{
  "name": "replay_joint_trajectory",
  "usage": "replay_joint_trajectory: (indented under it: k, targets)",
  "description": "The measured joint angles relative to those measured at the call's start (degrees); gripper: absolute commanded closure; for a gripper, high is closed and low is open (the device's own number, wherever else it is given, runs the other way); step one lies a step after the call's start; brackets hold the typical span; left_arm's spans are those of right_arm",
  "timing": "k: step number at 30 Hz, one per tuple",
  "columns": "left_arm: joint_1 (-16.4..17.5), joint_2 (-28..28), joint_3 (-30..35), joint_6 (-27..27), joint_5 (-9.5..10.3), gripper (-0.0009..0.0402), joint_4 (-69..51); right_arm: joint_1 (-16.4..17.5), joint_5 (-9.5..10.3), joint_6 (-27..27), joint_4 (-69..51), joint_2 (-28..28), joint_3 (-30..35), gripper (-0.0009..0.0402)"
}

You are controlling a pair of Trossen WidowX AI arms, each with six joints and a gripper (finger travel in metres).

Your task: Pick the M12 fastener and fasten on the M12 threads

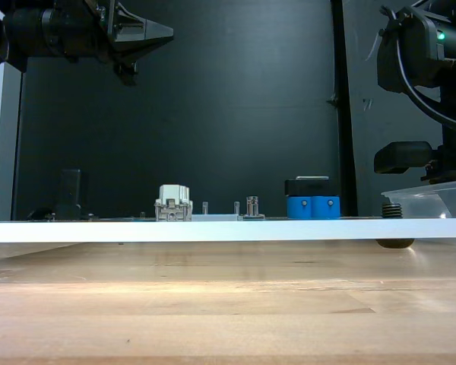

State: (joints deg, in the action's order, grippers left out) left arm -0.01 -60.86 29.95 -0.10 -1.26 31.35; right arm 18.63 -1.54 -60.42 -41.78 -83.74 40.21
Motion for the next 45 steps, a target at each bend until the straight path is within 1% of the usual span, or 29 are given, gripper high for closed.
replay_joint_trajectory:
  k: [5, 12, 17, 22, 28, 38, 45]
  targets:
    - [0.00, 0.00, -0.02, -0.02, -0.02, 0.0393, 0.00, 0.00, 0.11, 0.09, -0.42, 0.15, 0.48, 0.0394]
    - [0.00, 0.00, -0.02, -0.02, 0.00, 0.0393, 0.00, 0.11, 0.13, 0.22, -7.50, 3.06, 5.35, 0.0391]
    - [0.00, 0.00, -0.02, -0.02, -0.02, 0.0393, 0.00, 0.52, 0.15, 2.84, -13.07, 3.65, 10.99, 0.0391]
    - [0.00, 0.00, 0.00, 0.00, 0.00, 0.0393, 0.00, 2.40, 0.07, 2.95, -16.52, 3.08, 17.38, 0.0391]
    - [0.00, 0.00, 0.00, 0.00, 0.00, 0.0393, 0.00, 3.13, 0.07, 2.93, -18.60, -2.34, 24.94, 0.0391]
    - [0.00, 0.00, 0.00, -0.02, 0.00, 0.0393, -0.02, 4.57, 0.07, 2.89, -20.57, -15.72, 38.91, 0.0391]
    - [0.00, 0.00, 0.00, -0.02, -0.02, 0.0393, 0.00, 6.12, 0.07, 2.89, -21.77, -23.56, 47.17, 0.0391]
